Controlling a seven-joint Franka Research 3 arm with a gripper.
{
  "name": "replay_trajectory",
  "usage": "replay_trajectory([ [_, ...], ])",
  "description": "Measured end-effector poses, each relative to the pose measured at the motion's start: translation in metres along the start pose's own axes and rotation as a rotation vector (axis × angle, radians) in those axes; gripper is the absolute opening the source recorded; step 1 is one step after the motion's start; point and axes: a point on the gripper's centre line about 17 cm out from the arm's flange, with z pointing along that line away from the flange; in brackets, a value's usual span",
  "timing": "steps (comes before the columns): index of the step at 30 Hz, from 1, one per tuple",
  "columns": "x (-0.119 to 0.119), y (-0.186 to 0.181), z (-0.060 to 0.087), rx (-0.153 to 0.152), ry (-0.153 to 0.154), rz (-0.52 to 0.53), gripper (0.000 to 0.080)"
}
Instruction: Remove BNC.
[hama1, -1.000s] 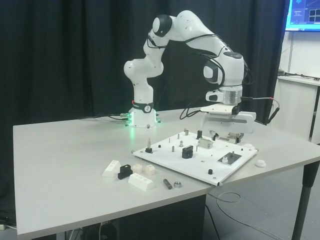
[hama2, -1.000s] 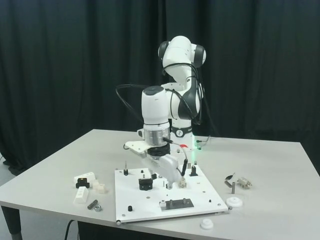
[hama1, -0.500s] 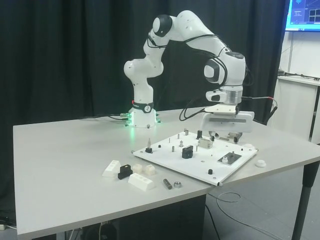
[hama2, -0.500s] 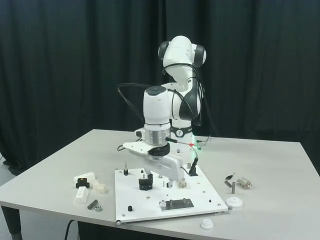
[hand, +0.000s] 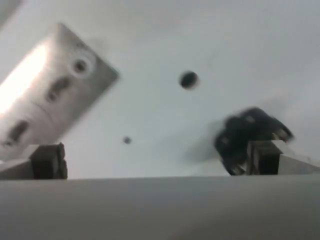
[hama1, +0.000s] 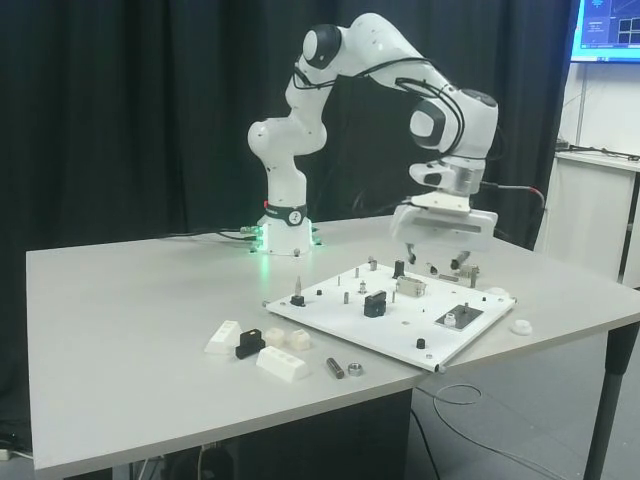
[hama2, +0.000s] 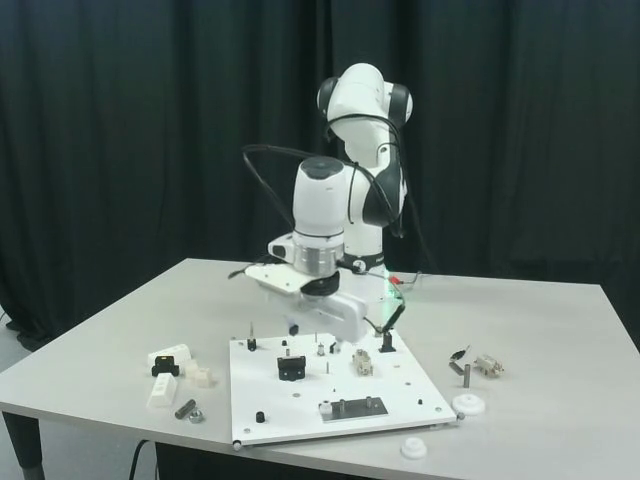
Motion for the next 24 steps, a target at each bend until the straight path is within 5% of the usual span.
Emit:
replay_trajectory([
  [12,-0.023,0.05,-0.018,-0.038,-0.066,0.112,0.08],
  [24,-0.05,0.073,-0.012,-0.028,-0.1,0.444,0.08],
])
